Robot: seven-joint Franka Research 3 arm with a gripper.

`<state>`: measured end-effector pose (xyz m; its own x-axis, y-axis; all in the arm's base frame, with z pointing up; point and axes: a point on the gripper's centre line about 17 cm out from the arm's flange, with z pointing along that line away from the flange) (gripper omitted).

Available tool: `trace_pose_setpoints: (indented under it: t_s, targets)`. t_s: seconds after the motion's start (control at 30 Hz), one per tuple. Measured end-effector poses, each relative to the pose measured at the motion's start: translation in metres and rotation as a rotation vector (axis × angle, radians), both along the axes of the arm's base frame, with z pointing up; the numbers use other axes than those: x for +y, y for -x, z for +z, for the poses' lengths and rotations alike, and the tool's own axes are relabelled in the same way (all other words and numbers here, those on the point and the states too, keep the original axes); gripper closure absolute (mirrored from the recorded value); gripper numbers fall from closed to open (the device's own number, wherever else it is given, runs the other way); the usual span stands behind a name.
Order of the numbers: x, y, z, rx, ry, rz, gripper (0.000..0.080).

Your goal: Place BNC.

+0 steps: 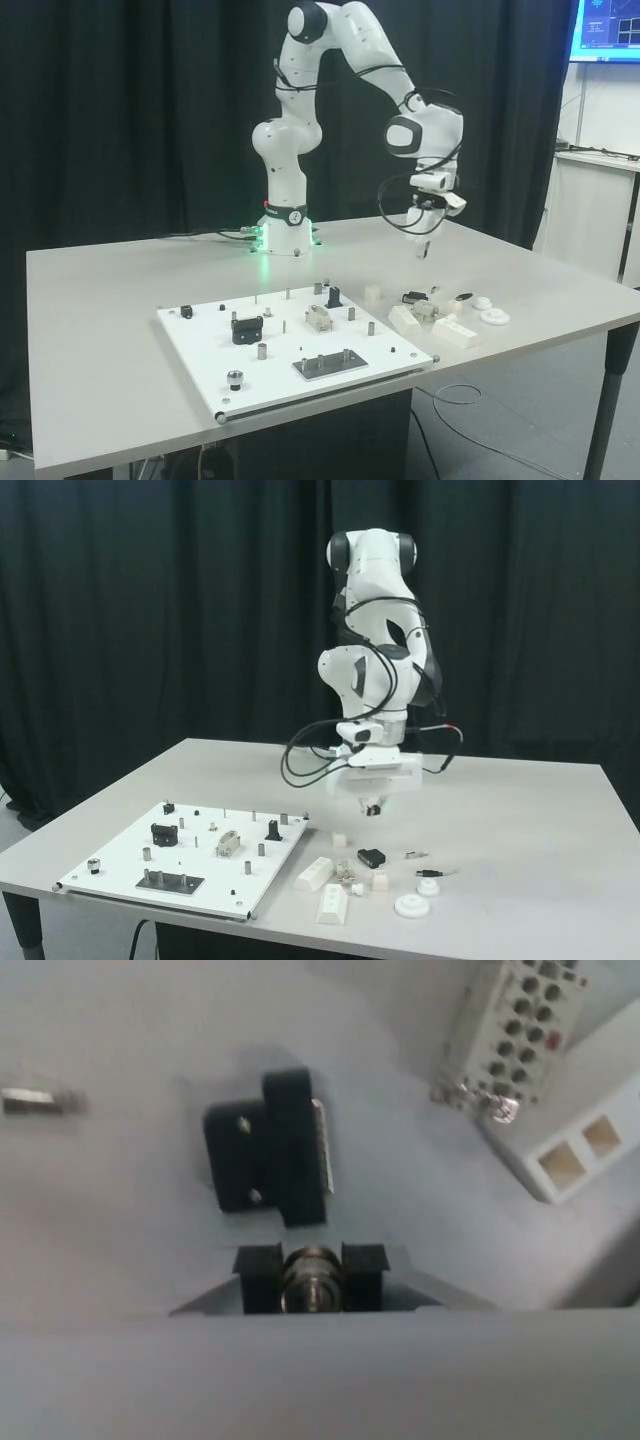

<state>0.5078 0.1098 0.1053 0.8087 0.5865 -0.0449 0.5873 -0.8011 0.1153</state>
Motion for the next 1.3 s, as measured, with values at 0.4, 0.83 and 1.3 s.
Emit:
trace_pose_setpoints:
  t_s: [0.4,0.83,1.3]
  targets:
    - [0.031,-0.008,-0.020,-0.024,-0.006,-0.098,0.0683]
    - [0.051,-0.021,-0.039,-0.028,-0.008,-0.192,0.0683]
    - [0.055,-0.028,-0.058,0.001,-0.036,-0.266,0.0683]
